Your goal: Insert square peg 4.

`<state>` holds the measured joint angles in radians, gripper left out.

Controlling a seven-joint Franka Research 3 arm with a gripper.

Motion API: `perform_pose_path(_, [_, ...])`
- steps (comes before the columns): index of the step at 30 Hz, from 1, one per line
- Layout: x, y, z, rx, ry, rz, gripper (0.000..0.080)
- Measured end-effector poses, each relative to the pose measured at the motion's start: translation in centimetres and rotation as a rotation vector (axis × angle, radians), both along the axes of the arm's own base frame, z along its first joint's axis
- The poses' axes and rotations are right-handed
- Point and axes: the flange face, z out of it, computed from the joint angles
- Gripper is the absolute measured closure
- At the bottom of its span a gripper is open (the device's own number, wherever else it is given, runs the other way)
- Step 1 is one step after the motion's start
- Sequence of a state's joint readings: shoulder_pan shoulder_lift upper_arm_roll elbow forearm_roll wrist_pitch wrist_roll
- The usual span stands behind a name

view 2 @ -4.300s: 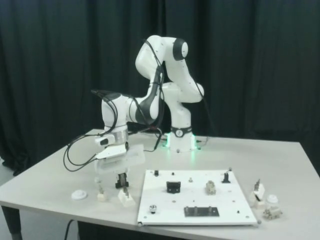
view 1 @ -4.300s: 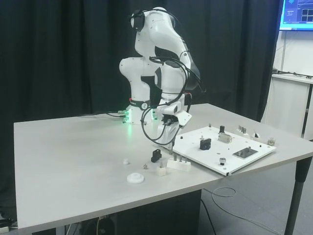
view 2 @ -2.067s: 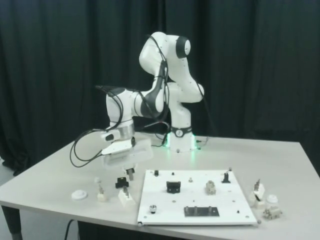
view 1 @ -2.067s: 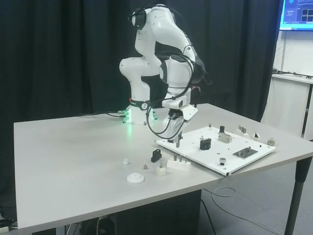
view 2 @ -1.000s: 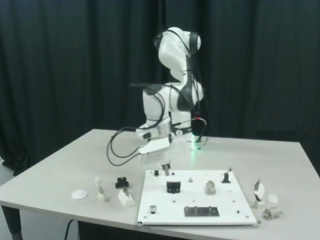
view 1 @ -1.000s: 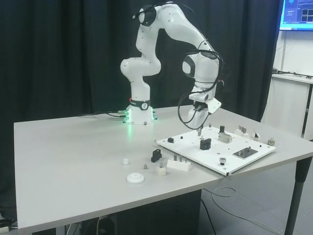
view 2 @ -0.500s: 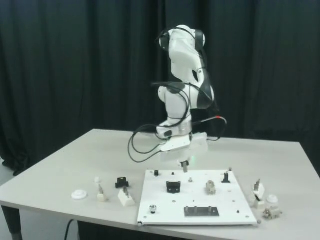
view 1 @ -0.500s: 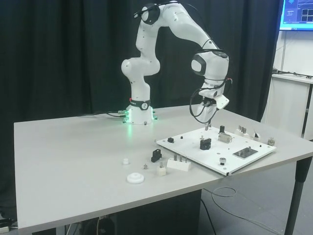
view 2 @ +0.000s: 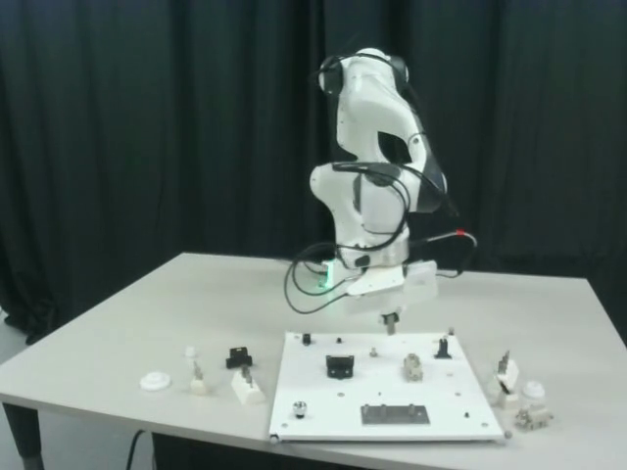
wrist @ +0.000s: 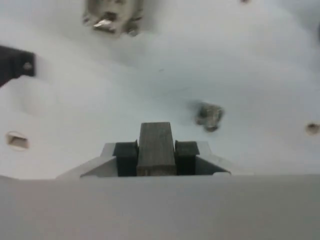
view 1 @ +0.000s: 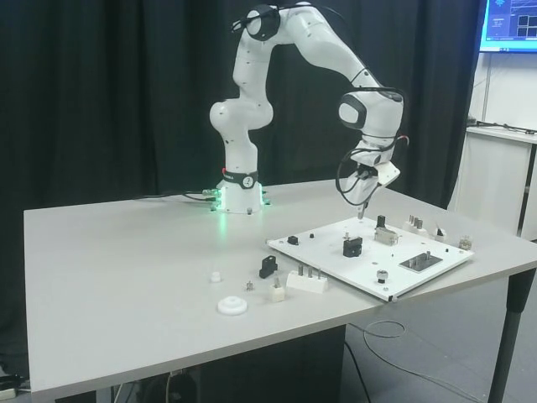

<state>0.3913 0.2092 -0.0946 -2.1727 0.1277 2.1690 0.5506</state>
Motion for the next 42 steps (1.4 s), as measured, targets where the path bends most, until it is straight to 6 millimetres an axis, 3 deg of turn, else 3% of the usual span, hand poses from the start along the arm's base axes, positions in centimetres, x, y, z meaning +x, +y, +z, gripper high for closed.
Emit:
perform_pose_path(18, [-5.2, 5.7, -1.3, -0.041, 0.002, -0.07, 0.0648])
perform_pose_path(42, [-9.8, 8.1, -2.2, -0.065, -0.022, -0.151, 0.0648])
